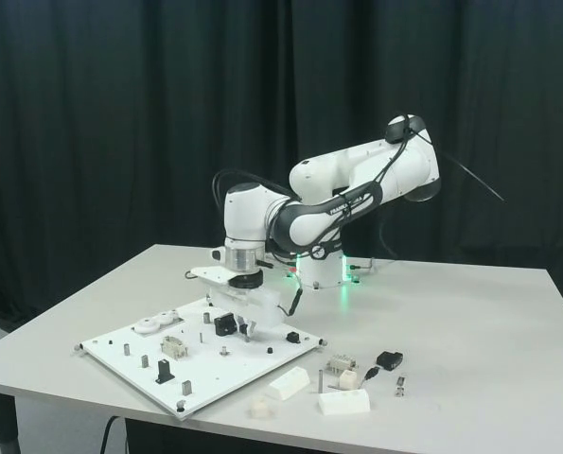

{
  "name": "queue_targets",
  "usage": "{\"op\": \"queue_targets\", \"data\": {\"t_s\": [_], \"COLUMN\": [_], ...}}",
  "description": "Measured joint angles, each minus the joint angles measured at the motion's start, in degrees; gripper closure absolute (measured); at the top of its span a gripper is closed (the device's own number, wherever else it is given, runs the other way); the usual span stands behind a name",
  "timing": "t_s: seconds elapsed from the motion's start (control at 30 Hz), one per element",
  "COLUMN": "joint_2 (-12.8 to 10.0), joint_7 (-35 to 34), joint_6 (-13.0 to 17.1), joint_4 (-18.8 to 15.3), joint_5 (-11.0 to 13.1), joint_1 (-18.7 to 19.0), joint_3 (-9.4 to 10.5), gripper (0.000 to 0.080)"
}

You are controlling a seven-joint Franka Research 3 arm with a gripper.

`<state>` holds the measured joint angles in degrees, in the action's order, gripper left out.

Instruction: Remove square peg 2.

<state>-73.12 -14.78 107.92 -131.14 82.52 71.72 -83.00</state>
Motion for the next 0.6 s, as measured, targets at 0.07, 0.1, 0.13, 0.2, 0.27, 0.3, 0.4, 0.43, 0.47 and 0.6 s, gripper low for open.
{"op": "queue_targets", "data": {"t_s": [0.07, 0.1, 0.13, 0.2, 0.27, 0.3, 0.4, 0.43, 0.47, 0.6], "joint_2": [0.01, 0.03, 0.03, 0.05, 0.10, 0.15, 0.32, 0.36, 0.39, 0.40], "joint_7": [-0.03, -0.04, -0.04, -0.04, -0.04, -0.04, -0.04, -0.04, -0.04, -0.04], "joint_6": [-0.30, -0.43, -0.45, -0.46, -0.50, -0.53, -0.79, -0.96, -1.17, -1.91], "joint_4": [-0.21, -0.31, -0.41, -0.61, -0.75, -0.78, -0.81, -0.81, -0.81, -0.81], "joint_5": [-0.13, -0.22, -0.43, -1.04, -1.60, -1.91, -2.72, -2.91, -3.05, -3.27], "joint_1": [0.28, 0.42, 0.55, 0.81, 1.03, 1.12, 1.34, 1.40, 1.44, 1.57], "joint_3": [-0.61, -0.89, -1.18, -1.84, -2.44, -2.71, -3.50, -3.74, -3.95, -4.70], "gripper": [0.0735, 0.0735, 0.0735, 0.0735, 0.0737, 0.0737, 0.0737, 0.0737, 0.0737, 0.0737]}}
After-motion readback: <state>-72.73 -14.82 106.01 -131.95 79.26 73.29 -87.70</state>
